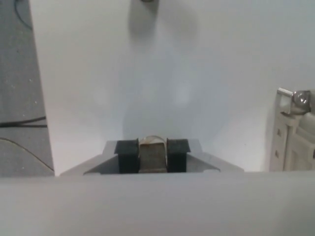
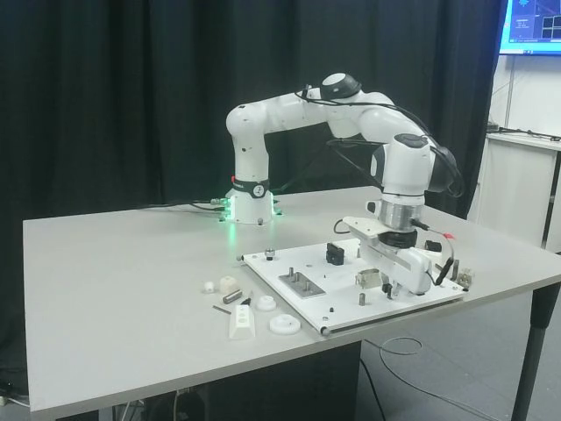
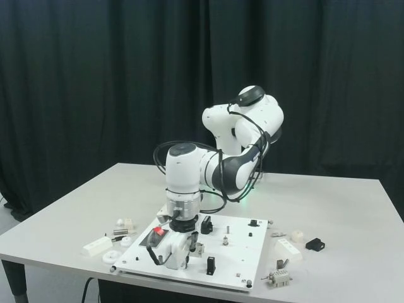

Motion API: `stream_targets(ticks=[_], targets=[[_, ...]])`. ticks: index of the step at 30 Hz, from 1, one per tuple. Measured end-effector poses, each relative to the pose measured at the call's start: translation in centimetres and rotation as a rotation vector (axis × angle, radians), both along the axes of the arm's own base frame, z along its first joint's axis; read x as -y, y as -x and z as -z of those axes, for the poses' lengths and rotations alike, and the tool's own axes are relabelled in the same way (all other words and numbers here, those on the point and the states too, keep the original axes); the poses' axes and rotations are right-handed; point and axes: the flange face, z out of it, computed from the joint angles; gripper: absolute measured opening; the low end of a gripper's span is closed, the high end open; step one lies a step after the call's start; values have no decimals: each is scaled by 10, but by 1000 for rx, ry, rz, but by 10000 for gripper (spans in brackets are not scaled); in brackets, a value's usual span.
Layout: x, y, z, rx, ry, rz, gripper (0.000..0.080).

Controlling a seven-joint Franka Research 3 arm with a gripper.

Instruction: Remove square peg 3.

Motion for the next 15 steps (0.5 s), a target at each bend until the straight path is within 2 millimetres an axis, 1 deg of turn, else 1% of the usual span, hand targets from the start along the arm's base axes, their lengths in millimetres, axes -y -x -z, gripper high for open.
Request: stream_targets(ticks=[15], targets=[[-2,2,0,9,11,-17,115]])
